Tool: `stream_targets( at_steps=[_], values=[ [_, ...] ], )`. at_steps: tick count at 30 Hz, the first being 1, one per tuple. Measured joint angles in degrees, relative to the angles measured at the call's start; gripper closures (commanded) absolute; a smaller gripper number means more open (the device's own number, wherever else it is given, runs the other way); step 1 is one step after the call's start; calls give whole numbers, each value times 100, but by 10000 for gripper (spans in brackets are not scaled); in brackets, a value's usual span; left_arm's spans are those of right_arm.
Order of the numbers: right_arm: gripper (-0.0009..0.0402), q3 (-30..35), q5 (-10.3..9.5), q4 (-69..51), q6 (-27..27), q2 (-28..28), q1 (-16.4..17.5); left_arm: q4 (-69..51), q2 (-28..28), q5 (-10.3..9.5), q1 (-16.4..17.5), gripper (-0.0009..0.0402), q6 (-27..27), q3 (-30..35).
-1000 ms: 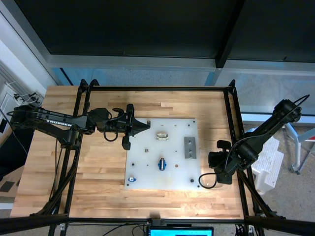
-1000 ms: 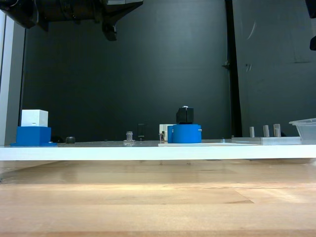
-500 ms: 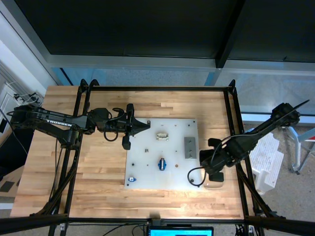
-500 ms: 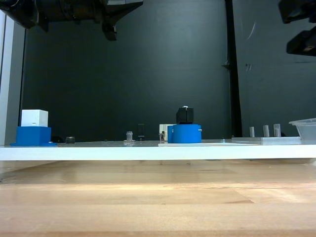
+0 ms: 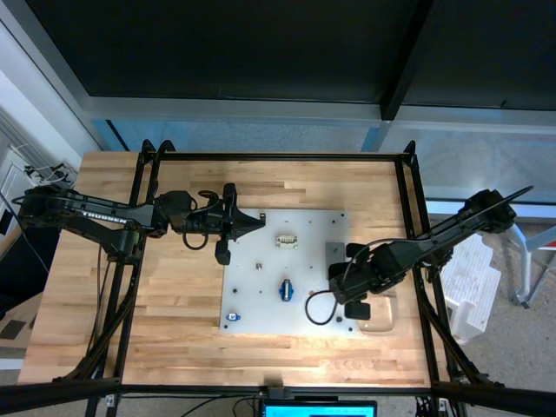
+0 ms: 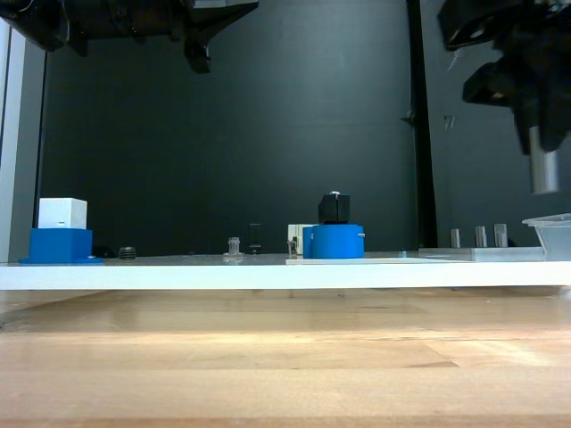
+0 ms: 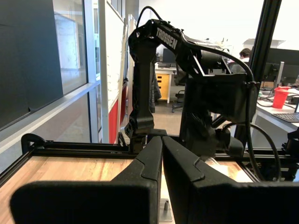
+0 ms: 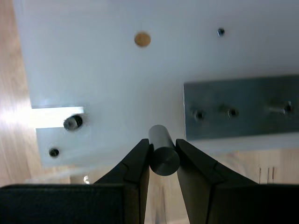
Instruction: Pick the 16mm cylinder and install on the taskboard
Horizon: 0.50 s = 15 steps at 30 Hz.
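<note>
The 16mm cylinder (image 8: 164, 158), a short silver-grey round peg, stands upright between the fingers of my right gripper (image 8: 162, 147), which is shut on it. In the low view the cylinder (image 6: 542, 161) hangs well above the table below the right gripper (image 6: 535, 134). From above, the right gripper (image 5: 352, 287) is over the right part of the white taskboard (image 5: 261, 287), close to the grey metal block (image 5: 335, 258). My left gripper (image 5: 254, 221) hovers high at the board's far left corner, its fingers (image 7: 154, 156) shut together on nothing.
A clear plastic tray (image 5: 380, 318) lies on the wood just right of the board. The board carries a blue fitting (image 5: 285, 290), a beige connector (image 5: 286, 241) and a blue-and-white block (image 6: 61, 234). A black frame rail (image 5: 408, 217) runs along the right side.
The right arm has swung left from over the clear tray to above the board's right part, carrying the cylinder, which now shows in the low view. The left arm has not moved.
</note>
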State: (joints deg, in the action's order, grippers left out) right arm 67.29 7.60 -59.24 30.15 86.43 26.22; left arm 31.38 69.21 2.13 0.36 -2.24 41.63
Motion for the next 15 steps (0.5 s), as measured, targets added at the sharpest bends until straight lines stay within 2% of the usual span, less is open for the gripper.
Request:
stream_targets(
  at_steps=[15],
  values=[
    [386, 678, -15, 155, -247, 940, -225, -2, -2, -2, 0, 392, 0, -2]
  ],
)
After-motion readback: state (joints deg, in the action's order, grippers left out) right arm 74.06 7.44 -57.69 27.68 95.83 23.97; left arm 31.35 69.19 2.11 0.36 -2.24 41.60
